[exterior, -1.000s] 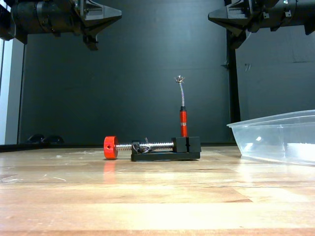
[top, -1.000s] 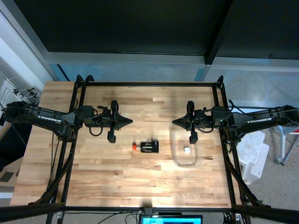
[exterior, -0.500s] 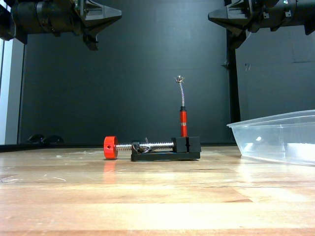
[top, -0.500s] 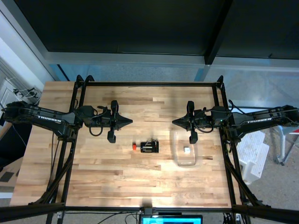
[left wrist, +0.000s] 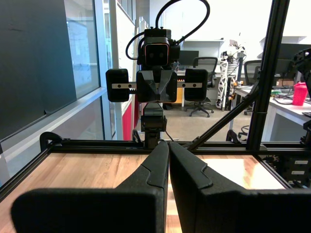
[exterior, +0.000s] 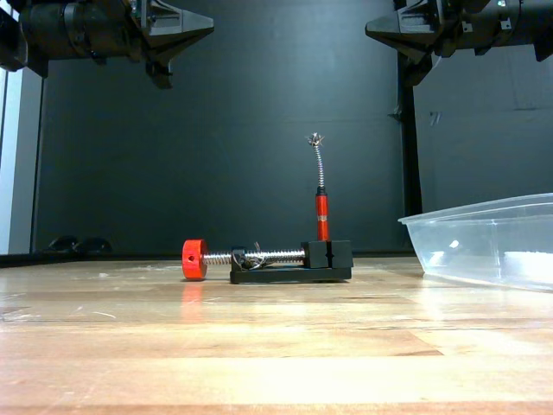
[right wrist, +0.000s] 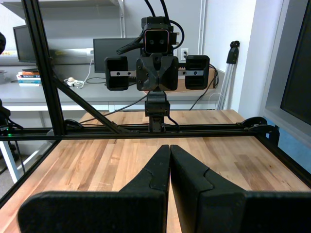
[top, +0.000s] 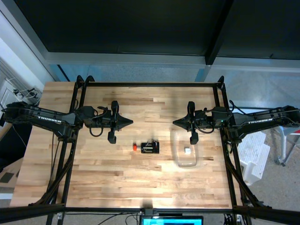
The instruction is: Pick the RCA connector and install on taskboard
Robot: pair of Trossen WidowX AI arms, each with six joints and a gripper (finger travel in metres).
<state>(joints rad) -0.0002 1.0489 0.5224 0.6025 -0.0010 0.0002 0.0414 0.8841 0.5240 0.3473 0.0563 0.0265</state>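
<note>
— Connector [top: 187,150], location?
— Entry 1: a small white piece lying in the clear tray [top: 180,161], to the right of the taskboard [top: 150,147]. I take it for the plug; too small to be sure.
— Changes in the last second?
— None. Nothing has shifted, so the pick has not begun.
— Claws?
— Entry 2: my left claw [top: 130,122], fingers pressed together, empty, high to the left of the taskboard.
— Entry 3: my right claw [top: 175,123], likewise closed and empty, high near the tray's far end. Both point inward, level.
</note>
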